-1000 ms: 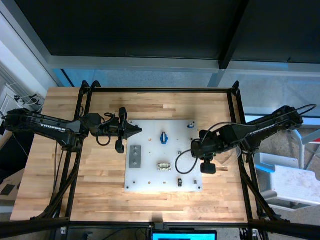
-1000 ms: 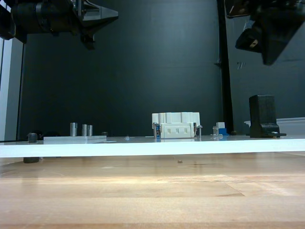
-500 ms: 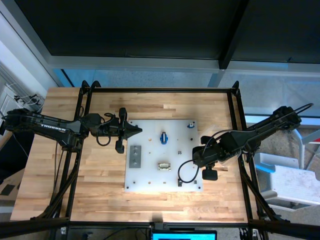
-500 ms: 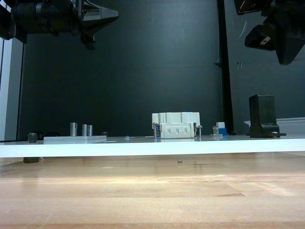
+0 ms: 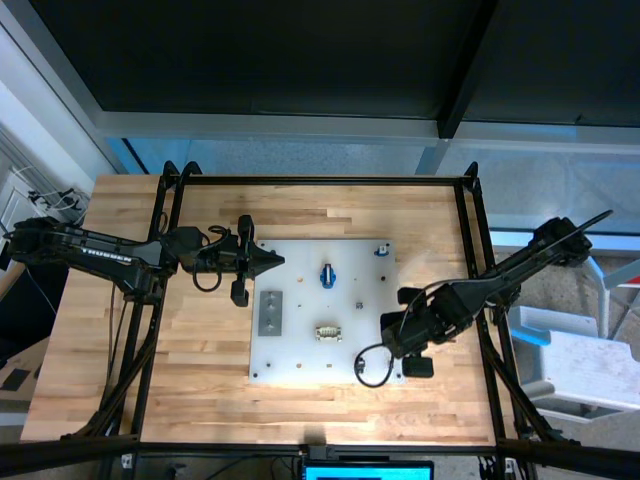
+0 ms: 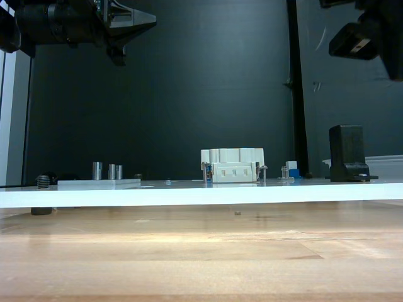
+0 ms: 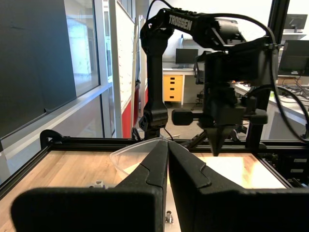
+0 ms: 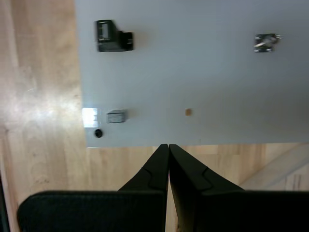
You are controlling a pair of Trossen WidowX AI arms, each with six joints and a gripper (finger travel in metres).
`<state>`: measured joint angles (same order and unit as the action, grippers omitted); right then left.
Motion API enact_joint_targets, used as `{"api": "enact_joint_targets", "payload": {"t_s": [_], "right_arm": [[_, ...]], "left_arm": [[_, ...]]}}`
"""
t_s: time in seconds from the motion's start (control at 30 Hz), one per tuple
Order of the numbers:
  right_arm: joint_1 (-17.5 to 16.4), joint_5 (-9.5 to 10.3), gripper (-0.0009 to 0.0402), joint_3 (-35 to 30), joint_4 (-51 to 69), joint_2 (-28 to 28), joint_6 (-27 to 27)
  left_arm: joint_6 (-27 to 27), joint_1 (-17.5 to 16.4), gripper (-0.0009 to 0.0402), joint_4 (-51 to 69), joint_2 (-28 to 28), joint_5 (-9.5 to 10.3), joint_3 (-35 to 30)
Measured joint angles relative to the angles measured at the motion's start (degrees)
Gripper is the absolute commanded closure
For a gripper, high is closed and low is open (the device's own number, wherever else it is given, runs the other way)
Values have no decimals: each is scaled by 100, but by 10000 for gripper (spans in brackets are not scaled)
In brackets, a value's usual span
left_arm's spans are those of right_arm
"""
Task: Pick the 16mm bar from the taskboard and place it in the container
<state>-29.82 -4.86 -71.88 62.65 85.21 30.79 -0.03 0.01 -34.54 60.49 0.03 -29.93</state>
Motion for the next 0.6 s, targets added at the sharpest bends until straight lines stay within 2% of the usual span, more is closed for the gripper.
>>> {"api": "enact_joint_targets", "payload": {"t_s": [0.37,0.6], "right_arm": [[-275,15,392,-339,76,426,177],[-503,20,349,-369,52,584,389]], "left_arm": [[0,0,393,2,0,0,0],[0,0,393,2,0,0,0]]}}
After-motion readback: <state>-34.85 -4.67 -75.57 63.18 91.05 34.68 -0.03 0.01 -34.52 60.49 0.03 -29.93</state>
